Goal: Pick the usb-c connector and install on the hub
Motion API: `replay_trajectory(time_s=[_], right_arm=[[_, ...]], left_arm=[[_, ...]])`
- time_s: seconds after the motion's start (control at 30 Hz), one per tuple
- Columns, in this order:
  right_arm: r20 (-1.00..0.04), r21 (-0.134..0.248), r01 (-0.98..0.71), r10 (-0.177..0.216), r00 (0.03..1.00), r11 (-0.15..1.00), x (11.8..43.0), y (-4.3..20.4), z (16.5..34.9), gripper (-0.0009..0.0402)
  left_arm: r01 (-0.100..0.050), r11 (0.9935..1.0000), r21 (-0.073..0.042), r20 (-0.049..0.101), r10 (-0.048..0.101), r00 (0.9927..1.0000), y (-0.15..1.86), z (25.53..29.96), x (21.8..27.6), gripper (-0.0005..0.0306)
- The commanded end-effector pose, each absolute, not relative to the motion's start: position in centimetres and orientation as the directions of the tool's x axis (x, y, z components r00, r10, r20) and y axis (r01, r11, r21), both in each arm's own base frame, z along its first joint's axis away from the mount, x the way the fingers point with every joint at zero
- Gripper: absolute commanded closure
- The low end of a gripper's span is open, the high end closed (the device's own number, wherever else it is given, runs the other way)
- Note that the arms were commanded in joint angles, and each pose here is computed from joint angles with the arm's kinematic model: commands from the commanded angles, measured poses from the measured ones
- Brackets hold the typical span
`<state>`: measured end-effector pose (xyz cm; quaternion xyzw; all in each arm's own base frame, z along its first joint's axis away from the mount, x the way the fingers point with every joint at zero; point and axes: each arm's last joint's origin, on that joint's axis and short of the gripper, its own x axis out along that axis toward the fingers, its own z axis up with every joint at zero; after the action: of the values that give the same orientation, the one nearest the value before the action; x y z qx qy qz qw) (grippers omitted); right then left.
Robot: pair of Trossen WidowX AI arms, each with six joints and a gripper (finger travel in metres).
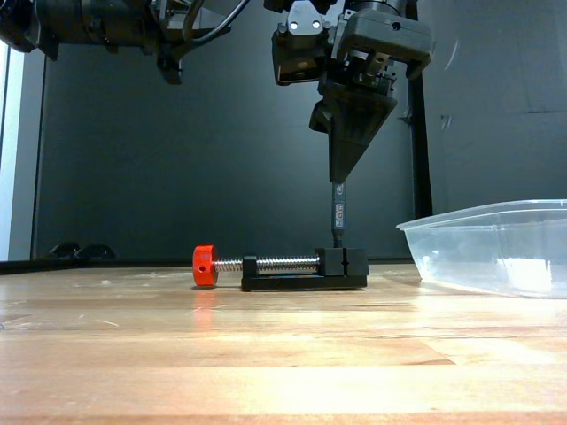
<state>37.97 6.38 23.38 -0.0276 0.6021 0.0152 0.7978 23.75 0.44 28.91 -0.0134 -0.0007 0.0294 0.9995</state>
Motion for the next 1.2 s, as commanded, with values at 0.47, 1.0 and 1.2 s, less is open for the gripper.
replay_trajectory(time_s=[0.47,1.0,1.2], right_arm=[[-0.958,-0.030,-0.059,-0.012,0.285,0.998,38.0,6.3,23.3,0.0393],[-0.953,-0.028,-0.057,-0.009,0.302,0.998,38.0,6.3,23.8,0.0351],[-0.947,-0.027,-0.054,-0.008,0.322,0.998,37.8,6.2,24.6,0.0284]], left_arm=[[-0.059,0.99789,-0.027,0.000,0.059,0.99825,0.45,28.90,23.75,0.0300],[-0.059,0.99791,-0.027,0.000,0.059,0.99827,0.44,28.90,23.75,0.0300],[-0.059,0.99791,-0.027,0.000,0.059,0.99827,0.44,28.90,23.75,0.0300]])
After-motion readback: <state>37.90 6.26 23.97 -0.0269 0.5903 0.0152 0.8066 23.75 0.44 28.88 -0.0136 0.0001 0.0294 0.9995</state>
